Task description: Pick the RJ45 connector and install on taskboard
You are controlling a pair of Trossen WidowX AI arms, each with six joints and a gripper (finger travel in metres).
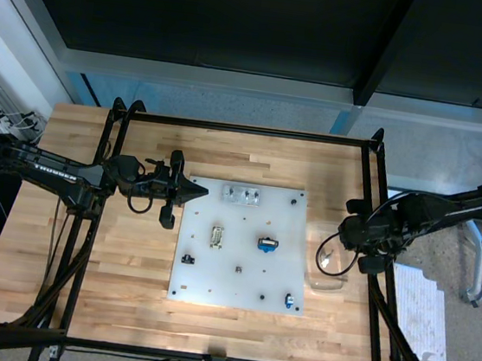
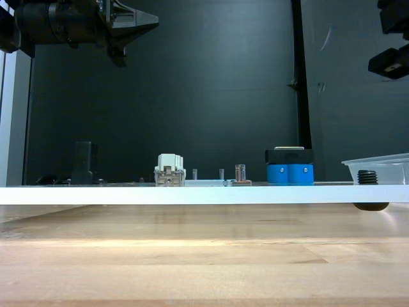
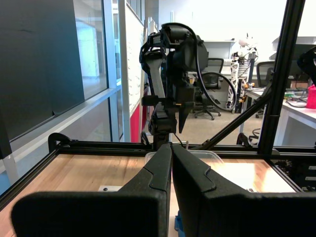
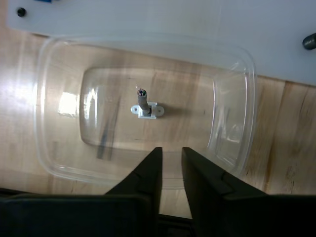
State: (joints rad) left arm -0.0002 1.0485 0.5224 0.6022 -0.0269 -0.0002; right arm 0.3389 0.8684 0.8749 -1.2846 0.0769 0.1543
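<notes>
Our right gripper (image 4: 171, 150), jaws slightly apart, hangs above the RJ45 connector (image 4: 146, 110) in the clear tray (image 4: 232, 98). Our left gripper (image 1: 194, 191), jaws together, hovers at the taskboard's (image 1: 231, 271) far left edge.

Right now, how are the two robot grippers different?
The left gripper points sideways above the edge of the white board; the right gripper points down over the clear tray. The left one is shut; the right one is slightly open. Both are black and empty.

Even overhead light, soft shadows; table (image 1: 60, 238) bright. Low view: left gripper (image 2: 153, 24) hangs high, black against dark backdrop (image 2: 223, 96). Right gripper (image 4: 171, 150) above tray (image 4: 227, 113): white glare patches on plastic, near fingers (image 4: 143, 177) soft-edged.
</notes>
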